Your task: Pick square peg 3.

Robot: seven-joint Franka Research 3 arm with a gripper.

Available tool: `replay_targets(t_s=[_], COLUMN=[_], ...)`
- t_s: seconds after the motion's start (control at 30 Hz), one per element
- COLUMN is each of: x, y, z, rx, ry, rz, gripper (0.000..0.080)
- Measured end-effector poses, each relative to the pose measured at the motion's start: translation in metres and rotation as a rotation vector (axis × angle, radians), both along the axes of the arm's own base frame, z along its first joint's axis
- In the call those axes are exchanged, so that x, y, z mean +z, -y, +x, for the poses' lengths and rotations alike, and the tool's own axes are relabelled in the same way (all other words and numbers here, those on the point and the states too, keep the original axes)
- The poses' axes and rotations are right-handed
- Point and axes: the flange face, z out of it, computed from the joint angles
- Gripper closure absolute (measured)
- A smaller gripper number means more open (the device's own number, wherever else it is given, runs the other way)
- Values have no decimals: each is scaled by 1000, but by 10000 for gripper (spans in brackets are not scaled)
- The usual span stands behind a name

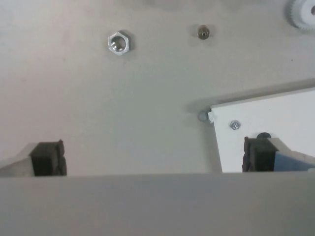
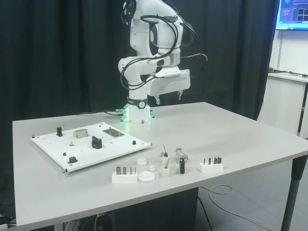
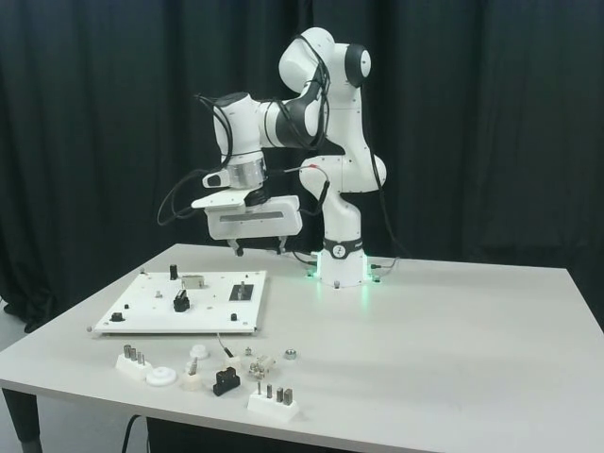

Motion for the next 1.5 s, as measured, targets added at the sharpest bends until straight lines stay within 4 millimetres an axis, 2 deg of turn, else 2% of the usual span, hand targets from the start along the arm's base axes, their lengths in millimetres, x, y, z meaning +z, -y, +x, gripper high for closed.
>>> replay_targets(t_s=[1.5], x=[1], y=[-16], z=[23], rx=[-9], ry=[64], rz=[9], gripper=[3])
